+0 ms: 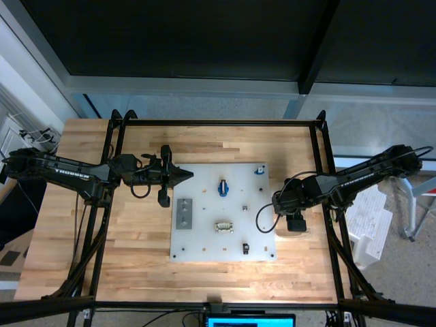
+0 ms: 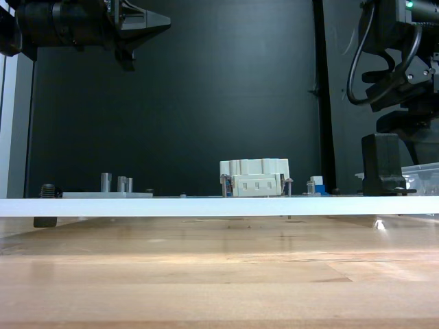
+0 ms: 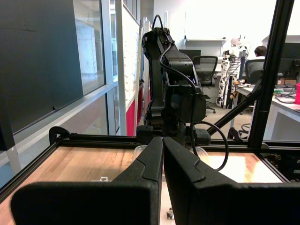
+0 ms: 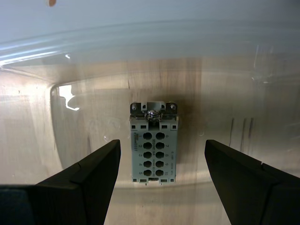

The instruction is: Pick the HAN10E connector and install on the hub

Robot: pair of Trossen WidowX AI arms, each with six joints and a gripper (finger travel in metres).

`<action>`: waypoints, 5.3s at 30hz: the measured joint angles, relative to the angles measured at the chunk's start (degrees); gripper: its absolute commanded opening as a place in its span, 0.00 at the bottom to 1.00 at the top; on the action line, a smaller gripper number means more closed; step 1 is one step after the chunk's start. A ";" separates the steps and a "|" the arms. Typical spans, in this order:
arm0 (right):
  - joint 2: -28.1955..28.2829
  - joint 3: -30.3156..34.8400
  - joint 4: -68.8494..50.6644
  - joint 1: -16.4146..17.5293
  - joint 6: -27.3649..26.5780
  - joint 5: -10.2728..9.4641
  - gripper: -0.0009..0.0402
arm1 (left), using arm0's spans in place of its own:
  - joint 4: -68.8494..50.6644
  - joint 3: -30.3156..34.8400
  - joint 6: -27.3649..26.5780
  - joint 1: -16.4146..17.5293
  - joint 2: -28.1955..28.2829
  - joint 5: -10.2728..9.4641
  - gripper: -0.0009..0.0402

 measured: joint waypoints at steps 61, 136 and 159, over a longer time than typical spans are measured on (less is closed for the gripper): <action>-0.04 -2.95 2.56 -3.19 -0.15 1.49 0.02 | 0.02 -0.02 0.00 0.00 0.02 -0.02 0.02; -6.40 9.09 -11.65 -3.17 0.02 1.03 0.02 | 0.00 -0.02 0.00 0.00 0.02 0.00 0.02; -6.40 9.09 -14.62 -4.31 7.63 1.49 0.02 | 0.00 0.00 0.00 0.00 0.02 0.00 0.02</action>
